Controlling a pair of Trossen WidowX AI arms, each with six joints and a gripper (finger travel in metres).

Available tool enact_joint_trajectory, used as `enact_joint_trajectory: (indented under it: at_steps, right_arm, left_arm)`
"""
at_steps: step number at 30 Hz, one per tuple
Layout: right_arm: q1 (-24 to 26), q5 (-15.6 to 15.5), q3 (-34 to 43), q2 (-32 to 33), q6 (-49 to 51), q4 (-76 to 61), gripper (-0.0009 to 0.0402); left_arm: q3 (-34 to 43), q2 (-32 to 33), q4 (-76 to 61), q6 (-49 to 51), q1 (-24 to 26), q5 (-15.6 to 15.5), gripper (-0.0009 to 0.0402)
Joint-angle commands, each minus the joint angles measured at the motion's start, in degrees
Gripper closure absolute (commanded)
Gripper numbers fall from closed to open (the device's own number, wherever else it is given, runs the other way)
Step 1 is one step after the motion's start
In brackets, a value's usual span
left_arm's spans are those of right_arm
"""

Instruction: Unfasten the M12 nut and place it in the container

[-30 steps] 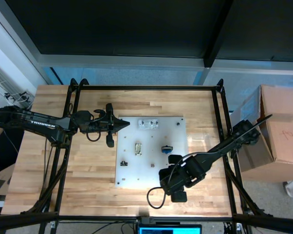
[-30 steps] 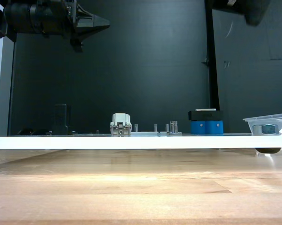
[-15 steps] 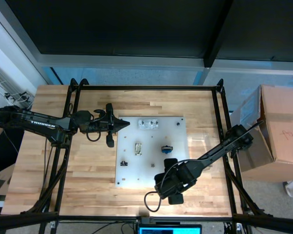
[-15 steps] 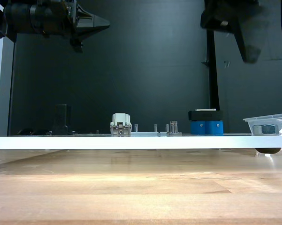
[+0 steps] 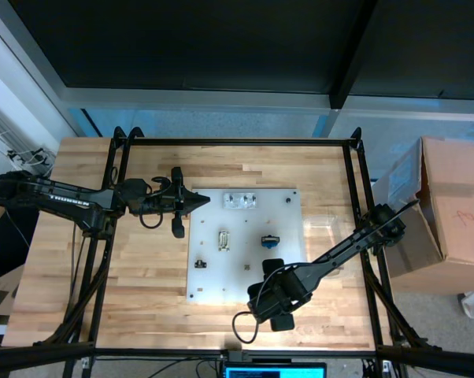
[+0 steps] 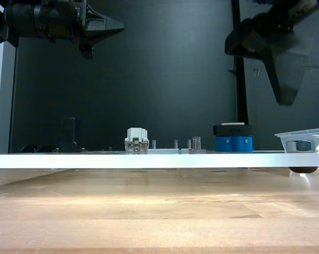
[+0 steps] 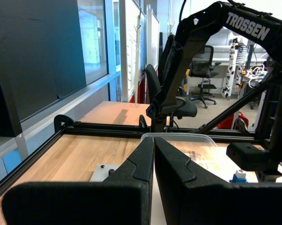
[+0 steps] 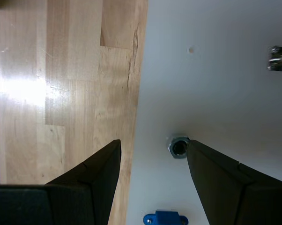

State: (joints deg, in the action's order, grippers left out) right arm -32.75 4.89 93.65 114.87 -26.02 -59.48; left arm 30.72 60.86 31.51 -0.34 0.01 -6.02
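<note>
The small silver nut (image 8: 179, 147) sits on the white board (image 8: 225, 93) with a dark centre, apparently on its stud. My right gripper (image 8: 152, 143) hangs above it, open, one finger on each side and both clear of it. In the high view the right gripper (image 5: 272, 302) covers the board's near right edge and hides the nut. The low view shows the nut (image 6: 301, 145) low in front of the clear container (image 6: 308, 135), with a right finger (image 6: 284, 74) well above. My left gripper (image 5: 199, 201) hovers shut at the board's far left edge, holding nothing.
The clear container (image 5: 331, 224) stands on the table right of the board. On the board are a blue and black block (image 6: 233, 138), a white connector (image 6: 136, 141) and small posts (image 6: 195, 143). A black frame (image 5: 355, 169) rings the table. A cardboard box (image 5: 449, 213) stands at the right.
My right gripper has moved left and toward the near edge of the board, and has come down into the low view. The nut and the left arm have not moved.
</note>
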Motion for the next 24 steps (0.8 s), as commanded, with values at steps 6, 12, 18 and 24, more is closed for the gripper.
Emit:
enact_joint_trajectory:
  at_steps: [6,12,18,24]
  right_arm:
    - [0.0,-0.4,-3.8,0.0,0.0,4.6,0.0217]
    - [-0.2,-0.4,-5.2,0.0,-0.1,5.8,0.0245]
    - [-0.2,-0.5,-6.9,0.0,-0.2,8.0,0.0283]
    - [-0.2,-0.5,-7.3,0.0,0.1,8.0,0.0352]
  left_arm:
    - [0.0,0.0,0.0,0.0,0.0,0.0,0.0393]
    - [0.0,0.0,0.0,0.0,0.0,0.0,0.0393]
    - [0.0,0.0,0.0,0.0,0.0,0.0,0.0393]
    - [0.0,0.0,0.0,0.0,0.0,0.0,0.0393]
